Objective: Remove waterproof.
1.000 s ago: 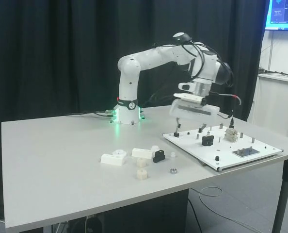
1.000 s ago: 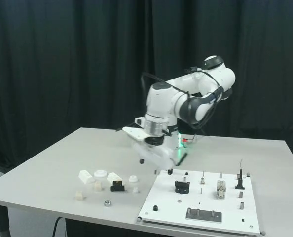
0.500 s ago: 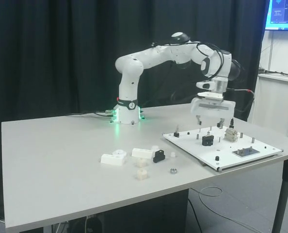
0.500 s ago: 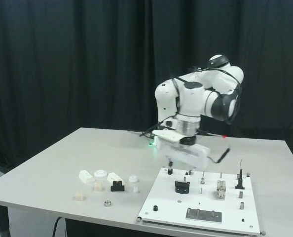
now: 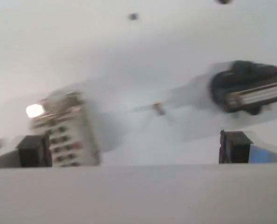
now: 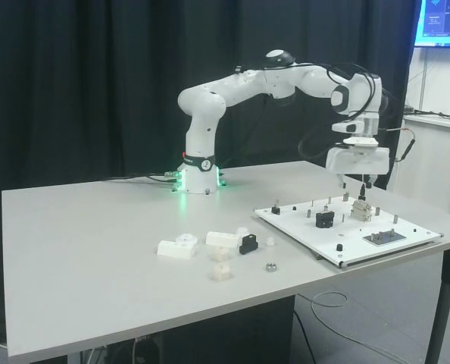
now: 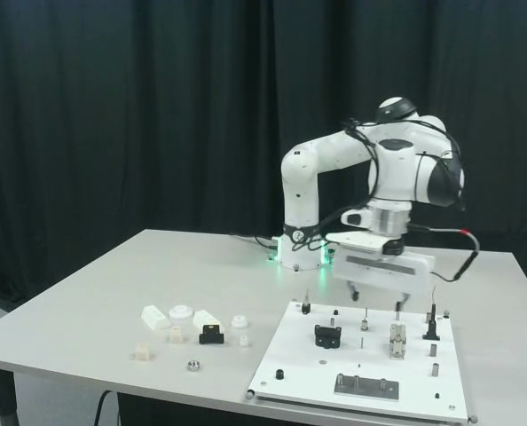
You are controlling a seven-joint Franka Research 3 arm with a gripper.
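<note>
Gripper (image 7: pixel 376 302) w/ black fingertips: spread wide, nothing held, hung over flat white board (image 7: pixel 299 364) | stubby black connector (image 7: pixel 327 335), judged the waterproof, seated on board | offset: connector seen below and outside one fingertip, not between them; sideways shift reqd before descent.

The white arm (image 7: pixel 334 160) reaches over the white board (image 7: pixel 361 368), its gripper (image 7: pixel 375 300) hanging above upright pegs. Small white parts (image 7: pixel 179 319) lie beside the board on the grey table (image 7: pixel 95 302).
</note>
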